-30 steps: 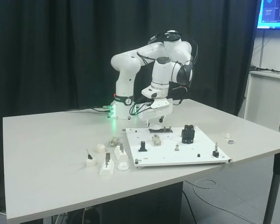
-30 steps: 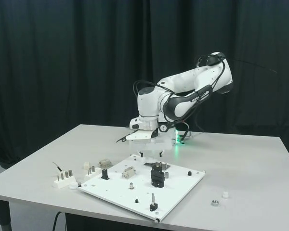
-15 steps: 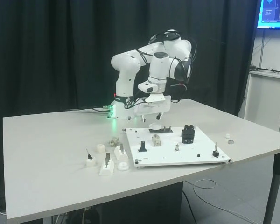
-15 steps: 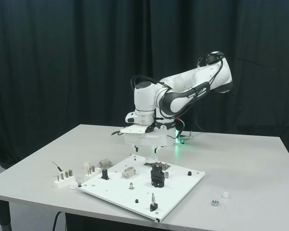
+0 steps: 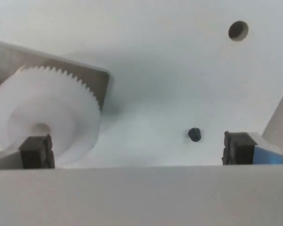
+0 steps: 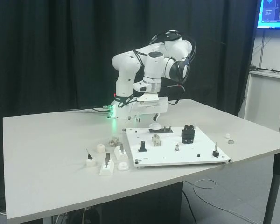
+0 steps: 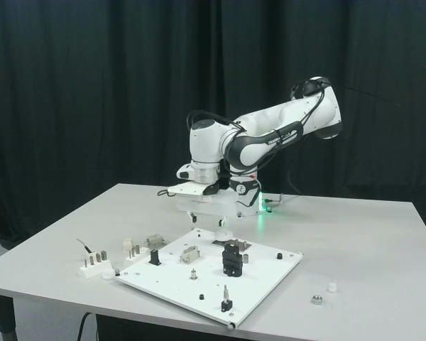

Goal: Insert large gear.

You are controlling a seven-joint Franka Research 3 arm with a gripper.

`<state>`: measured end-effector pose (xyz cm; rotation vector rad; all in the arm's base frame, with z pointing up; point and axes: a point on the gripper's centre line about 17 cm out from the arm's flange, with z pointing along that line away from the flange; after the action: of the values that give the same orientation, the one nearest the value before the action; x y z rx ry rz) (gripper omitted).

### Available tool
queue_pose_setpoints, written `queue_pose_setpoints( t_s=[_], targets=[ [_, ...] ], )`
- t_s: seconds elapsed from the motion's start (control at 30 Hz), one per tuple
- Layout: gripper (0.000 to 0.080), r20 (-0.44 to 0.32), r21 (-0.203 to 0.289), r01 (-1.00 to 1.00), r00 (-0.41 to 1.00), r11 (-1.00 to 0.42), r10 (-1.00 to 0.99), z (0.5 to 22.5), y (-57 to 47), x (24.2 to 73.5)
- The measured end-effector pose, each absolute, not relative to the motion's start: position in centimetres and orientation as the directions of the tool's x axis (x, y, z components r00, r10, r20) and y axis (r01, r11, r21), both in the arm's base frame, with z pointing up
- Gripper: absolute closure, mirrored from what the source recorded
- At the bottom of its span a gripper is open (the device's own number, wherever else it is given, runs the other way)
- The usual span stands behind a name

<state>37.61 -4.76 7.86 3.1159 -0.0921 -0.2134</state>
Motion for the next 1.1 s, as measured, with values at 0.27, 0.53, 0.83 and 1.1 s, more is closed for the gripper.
queue_pose_setpoints(
  t_s=[0.27, 0.53, 0.83, 1.1],
  targets=[
    [0.0003, -0.121, 0.006, -0.097, 0.988, -0.995, -0.097, 7.5, -4.7, 37.8],
    [0.0003, -0.131, 0.001, -0.109, 0.985, -0.994, -0.108, 6.9, -4.4, 37.6],
    [0.0003, -0.141, -0.004, -0.113, 0.984, -0.994, -0.111, 6.3, -4.0, 37.3],
    [0.0003, -0.151, -0.008, -0.112, 0.982, -0.994, -0.109, 5.9, -3.7, 37.1]
  ],
)
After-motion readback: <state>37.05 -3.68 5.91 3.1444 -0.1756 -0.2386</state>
